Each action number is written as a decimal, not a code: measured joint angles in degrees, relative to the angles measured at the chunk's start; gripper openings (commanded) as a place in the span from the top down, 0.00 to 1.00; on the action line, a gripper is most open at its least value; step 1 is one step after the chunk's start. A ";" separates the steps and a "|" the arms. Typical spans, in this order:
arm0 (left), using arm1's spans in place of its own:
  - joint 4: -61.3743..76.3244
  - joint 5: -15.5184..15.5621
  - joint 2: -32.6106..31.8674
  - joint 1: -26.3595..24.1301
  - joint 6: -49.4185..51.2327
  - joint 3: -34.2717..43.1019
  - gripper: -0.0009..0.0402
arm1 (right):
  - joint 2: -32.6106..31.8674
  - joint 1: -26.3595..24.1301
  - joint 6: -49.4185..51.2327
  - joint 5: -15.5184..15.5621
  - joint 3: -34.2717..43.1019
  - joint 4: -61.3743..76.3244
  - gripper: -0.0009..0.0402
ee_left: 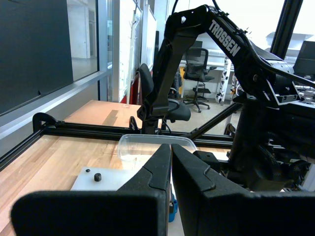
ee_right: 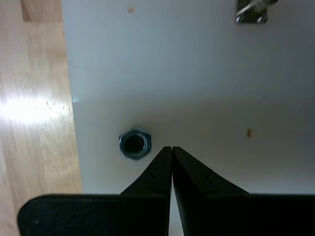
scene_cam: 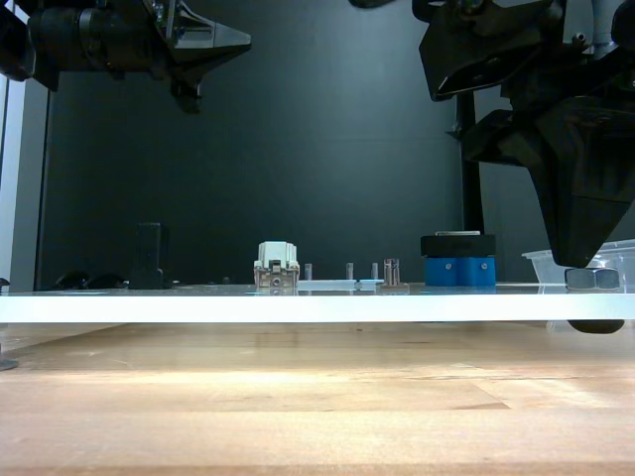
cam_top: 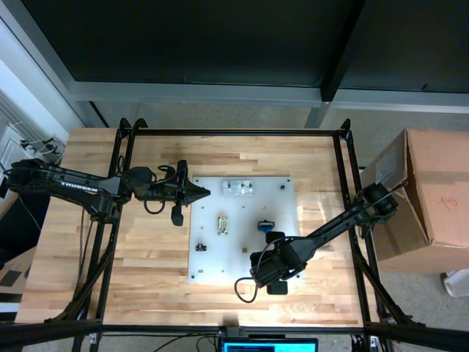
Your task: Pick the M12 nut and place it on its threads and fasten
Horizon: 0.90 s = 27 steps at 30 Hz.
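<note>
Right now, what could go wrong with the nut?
Right hand is shut, empty, beside the nut: a twist now would likely turn nothing. Nut lies low near the board edge; I cannot tell if it is on its stud, so it may be loose. Left hand hangs shut above the board's left edge.

White "TROSSEN" lettering — on the right arm (ee_left: 224,37) and the left arm (cam_top: 79,188)

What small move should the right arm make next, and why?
Probably open the right gripper and shift it over the nut. Its fingers are shut on nothing, tips beside the nut, which sits on the white board near its edge; whether it is on its stud I cannot tell. The left gripper, shut, hangs high at the board's left.
</note>
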State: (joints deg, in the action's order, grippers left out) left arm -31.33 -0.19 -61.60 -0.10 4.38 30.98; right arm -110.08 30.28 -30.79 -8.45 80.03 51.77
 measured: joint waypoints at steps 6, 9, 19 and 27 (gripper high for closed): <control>0.00 0.00 0.00 0.00 0.00 0.00 0.98 | 0.00 0.07 -0.35 -0.76 -0.76 -0.55 0.98; 0.00 0.00 0.00 0.00 0.00 0.00 0.98 | 0.00 0.11 -0.37 1.97 -1.25 -1.92 0.98; 0.00 0.00 0.02 0.00 0.00 0.00 0.98 | 0.07 0.22 1.11 16.55 -1.07 0.96 0.98; 0.17 0.00 0.02 0.02 0.00 0.00 0.98 | 0.24 0.20 0.90 11.80 -1.07 1.07 0.98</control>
State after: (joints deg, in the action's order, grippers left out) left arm -31.16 -0.19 -61.58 -0.08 4.38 30.98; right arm -109.84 30.48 -29.89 3.36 78.96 52.84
